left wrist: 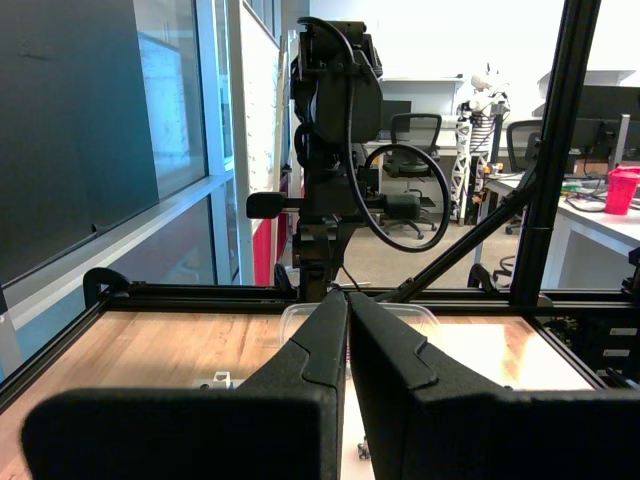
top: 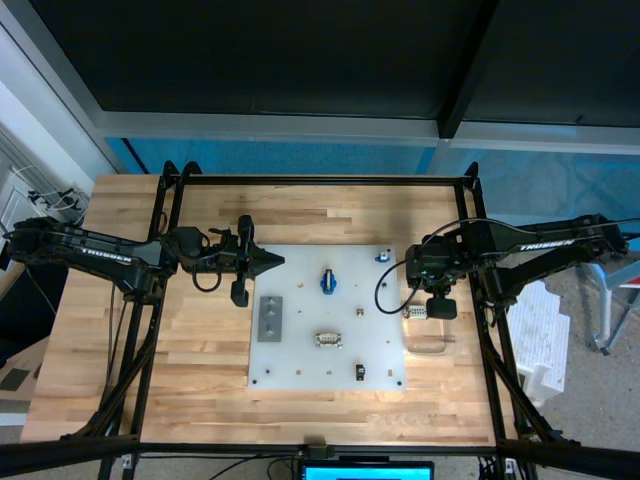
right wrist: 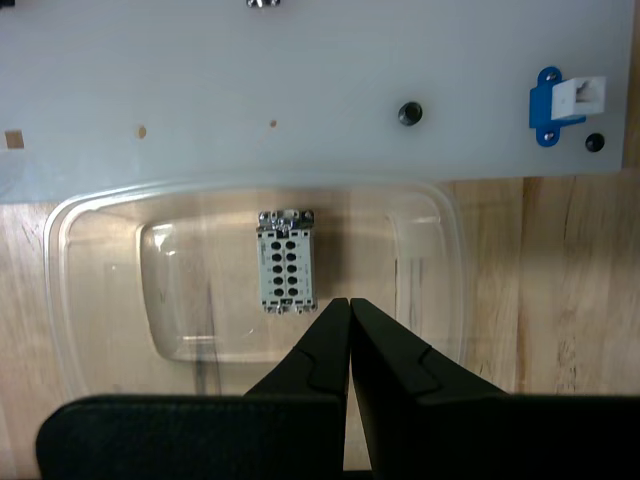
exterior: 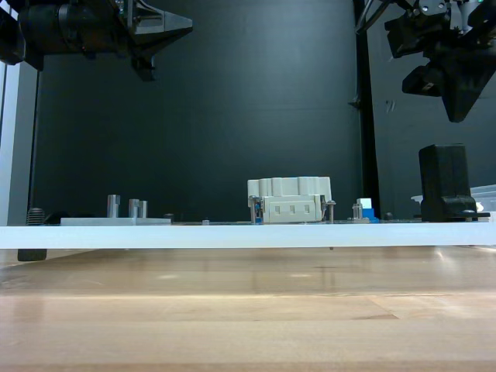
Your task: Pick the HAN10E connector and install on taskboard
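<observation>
The left pincer hangs above the left edge of the taskboard, its fingers pressed together. The connector lies flat in a clear tray on the surface, just right of the taskboard. The right pincer hovers above this tray, also closed and empty

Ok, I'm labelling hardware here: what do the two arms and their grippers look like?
Both arms are matte black with white TROSSEN lettering and a looping black cable near each wrist. The left gripper, above the taskboard's left edge, and the right gripper, above the clear tray, each have two black wedge-shaped fingers tapering to a point.
</observation>
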### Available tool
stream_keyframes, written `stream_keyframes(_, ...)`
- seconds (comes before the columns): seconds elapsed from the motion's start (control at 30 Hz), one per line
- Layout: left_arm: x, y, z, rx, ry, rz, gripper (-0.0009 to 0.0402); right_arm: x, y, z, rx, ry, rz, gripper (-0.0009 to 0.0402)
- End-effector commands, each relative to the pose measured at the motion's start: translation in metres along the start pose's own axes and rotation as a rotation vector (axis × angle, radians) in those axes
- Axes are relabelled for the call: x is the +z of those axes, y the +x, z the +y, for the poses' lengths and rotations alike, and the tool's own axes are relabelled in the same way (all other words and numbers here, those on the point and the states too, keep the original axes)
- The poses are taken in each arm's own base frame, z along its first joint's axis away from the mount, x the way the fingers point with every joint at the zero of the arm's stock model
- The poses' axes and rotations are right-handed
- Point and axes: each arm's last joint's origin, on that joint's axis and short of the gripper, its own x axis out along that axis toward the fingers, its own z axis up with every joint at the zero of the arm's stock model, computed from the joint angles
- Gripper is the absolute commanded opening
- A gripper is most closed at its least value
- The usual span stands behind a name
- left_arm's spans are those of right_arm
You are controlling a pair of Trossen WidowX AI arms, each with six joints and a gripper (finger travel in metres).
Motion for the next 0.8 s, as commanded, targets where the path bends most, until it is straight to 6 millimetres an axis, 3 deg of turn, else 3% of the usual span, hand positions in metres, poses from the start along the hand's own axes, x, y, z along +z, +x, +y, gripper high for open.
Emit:
stream_keyframes(0.03,0.0,0.0,0.0,0.0,0.0,0.0,0.0001,-0.002,0.0,0.001,-0.003,-0.004,0.015,0.0)
stream_keyframes(0.2,0.0,0.0,0.0,0.0,0.0,0.0,0.0001,-0.003,0.003,0.003,-0.002,0.028,0.025,0.0027)
stream_keyframes(0.6,0.0,0.0,0.0,0.0,0.0,0.0,0.0001,-0.008,0.023,0.016,-0.004,-0.002,0.027,0.0218)
stream_keyframes(0.8,0.0,0.0,0.0,0.0,0.0,0.0,0.0001,-0.009,0.037,0.021,-0.026,-0.03,0.061,0.024)
